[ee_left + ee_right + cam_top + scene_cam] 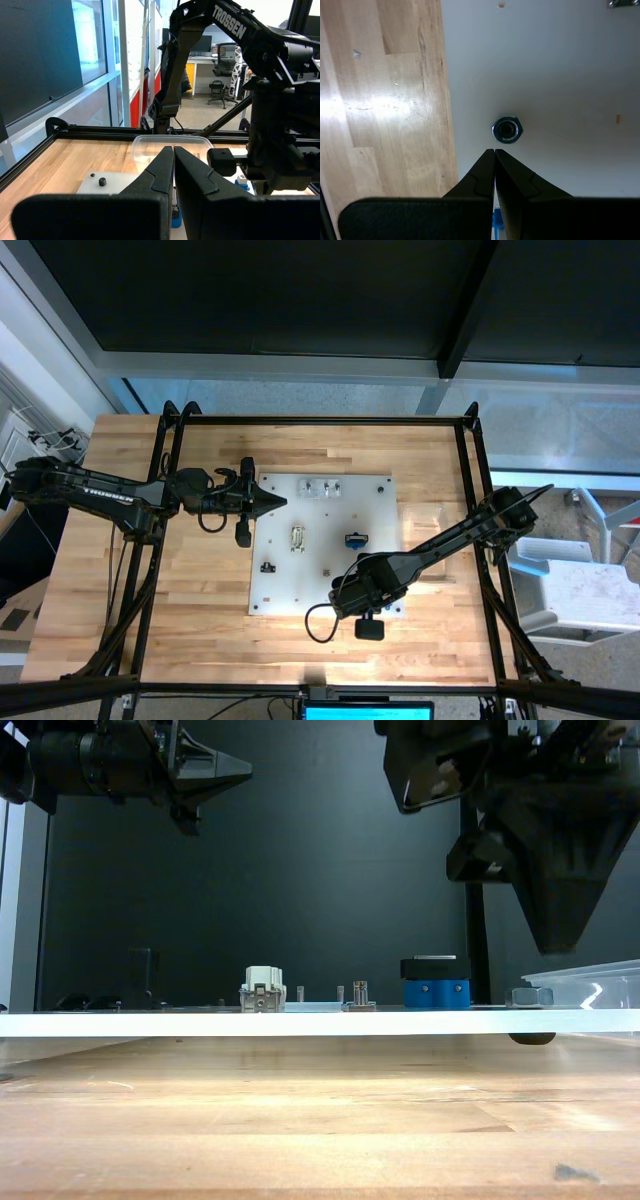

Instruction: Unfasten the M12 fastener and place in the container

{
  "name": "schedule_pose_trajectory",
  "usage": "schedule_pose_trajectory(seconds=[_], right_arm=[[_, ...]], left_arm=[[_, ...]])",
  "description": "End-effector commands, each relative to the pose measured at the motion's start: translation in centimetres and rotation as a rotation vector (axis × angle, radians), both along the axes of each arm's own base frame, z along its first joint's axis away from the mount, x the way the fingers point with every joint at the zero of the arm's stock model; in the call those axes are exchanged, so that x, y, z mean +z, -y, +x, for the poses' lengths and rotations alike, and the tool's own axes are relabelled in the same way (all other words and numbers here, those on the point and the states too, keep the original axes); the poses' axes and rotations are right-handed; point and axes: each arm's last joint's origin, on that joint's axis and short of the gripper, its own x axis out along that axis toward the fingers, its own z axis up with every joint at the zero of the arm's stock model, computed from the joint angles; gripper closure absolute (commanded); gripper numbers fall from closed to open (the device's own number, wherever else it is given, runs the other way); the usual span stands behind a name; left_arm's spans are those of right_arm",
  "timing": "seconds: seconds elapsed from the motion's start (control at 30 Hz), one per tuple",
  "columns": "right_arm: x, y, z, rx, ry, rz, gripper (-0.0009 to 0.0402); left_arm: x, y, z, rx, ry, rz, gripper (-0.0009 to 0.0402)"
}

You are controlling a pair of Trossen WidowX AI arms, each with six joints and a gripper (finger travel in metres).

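Two grippers hang over the board, each with its jaws pressed together on nothing. The right gripper points straight down above the board's near right corner, its tips clear of the surface. The nut lies on the board just past those tips, untouched, close to the near right edge. A dark core fills its bore, but I cannot tell whether it is threaded on its stud. In the low view it sits flat at board level, in front of the container. The container stands on the table beside the board's right edge. The left gripper hovers high over the board's far left part, pointing right. A blue part and a white connector stand mid-board.
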Motion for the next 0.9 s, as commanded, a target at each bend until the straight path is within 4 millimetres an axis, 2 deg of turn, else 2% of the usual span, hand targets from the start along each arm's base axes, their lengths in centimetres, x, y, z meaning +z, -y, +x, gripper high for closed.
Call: schedule_pose_trajectory(seconds=[0.03,0.43,0.9], right_arm=[[-0.5,-0.4,0.2,0.002,-0.001,0.016,0.0393],[-2.1,-0.7,0.1,0.01,-0.005,0.051,0.0393],[-2.1,-0.4,0.1,0.0,0.01,0.0,0.0393]], left_arm=[[0.0,0.0,0.0,0.0,0.0,0.0,0.0393],[0.0,0.0,0.0,0.0,0.0,0.0,0.0393],[0.0,0.0,0.0,0.0,0.0,0.0,0.0393]])
